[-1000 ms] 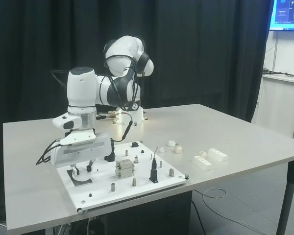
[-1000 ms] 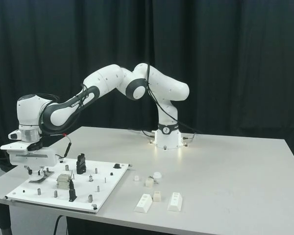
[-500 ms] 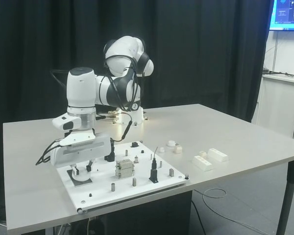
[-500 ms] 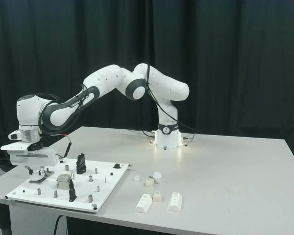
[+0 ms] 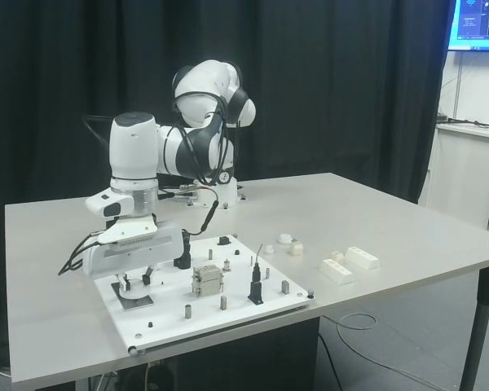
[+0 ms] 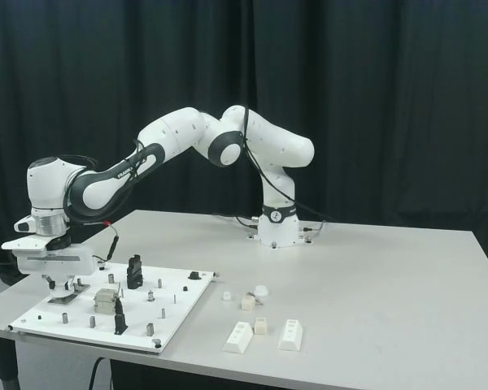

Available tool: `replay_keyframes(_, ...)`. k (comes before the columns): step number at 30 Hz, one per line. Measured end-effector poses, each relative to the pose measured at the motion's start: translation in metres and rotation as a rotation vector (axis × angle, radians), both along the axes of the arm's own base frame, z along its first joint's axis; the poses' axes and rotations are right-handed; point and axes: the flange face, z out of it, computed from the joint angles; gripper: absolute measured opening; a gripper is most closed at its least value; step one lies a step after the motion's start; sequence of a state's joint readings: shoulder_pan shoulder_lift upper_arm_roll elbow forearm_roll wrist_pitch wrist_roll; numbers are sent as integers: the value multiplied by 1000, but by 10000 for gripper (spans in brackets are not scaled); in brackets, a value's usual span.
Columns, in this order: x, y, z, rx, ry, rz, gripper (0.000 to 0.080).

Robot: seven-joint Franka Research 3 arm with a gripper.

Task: Insert large gear.

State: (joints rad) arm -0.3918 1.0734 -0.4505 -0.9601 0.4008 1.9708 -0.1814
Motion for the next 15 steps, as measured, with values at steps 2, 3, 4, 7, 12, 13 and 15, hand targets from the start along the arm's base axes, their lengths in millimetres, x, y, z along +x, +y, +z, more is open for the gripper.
replay_keyframes(2, 0, 0, 0, 0, 0, 1, 333)
replay_keyframes(3, 0, 0, 0, 0, 0, 2, 333)
replay_keyframes(4, 0, 0, 0, 0, 0, 3, 333)
replay_keyframes(7, 0, 0, 0, 0, 0, 10, 333)
replay_keyframes(12, 1, 0, -1, -1, 0, 19, 333)
replay_keyframes(13, 1, 1, -1, -1, 0, 19, 333)
replay_keyframes(15, 1, 1, -2, -2, 0, 20, 333)
